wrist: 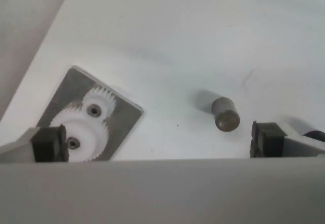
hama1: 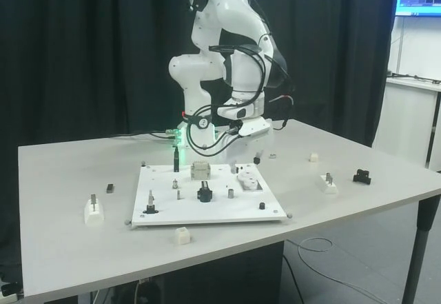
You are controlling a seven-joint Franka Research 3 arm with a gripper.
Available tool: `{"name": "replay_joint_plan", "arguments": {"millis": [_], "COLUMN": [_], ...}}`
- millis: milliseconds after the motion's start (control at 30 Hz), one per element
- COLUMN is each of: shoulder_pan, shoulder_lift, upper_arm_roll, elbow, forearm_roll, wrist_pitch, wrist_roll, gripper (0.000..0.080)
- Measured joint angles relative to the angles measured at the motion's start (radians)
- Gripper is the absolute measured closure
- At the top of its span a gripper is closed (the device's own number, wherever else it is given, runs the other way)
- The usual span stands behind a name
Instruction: Pick round peg 2.
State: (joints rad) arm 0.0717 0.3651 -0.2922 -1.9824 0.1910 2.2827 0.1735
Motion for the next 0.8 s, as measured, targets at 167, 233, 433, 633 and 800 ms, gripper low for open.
{"name": "replay_joint_plan", "arguments": {"millis": [167, 233, 433, 633, 800], "shoulder_pan": [0.001, 0.003, 0.021, 0.064, 0.12], "shoulder_lift": [-0.006, -0.008, -0.019, -0.03, -0.037], "upper_arm_roll": [0.0, 0.0, 0.005, 0.011, 0.012], "elbow": [0.0, 0.001, 0.004, 0.008, 0.016], "forearm_roll": [0.0, 0.0, 0.012, 0.053, 0.086], "wrist_pitch": [-0.007, -0.01, -0.02, -0.038, -0.052], "wrist_roll": [0.003, 0.015, 0.079, 0.147, 0.224], "gripper": [0.0003, 0.0003, 0.0003, 0.0003, 0.0003]}}
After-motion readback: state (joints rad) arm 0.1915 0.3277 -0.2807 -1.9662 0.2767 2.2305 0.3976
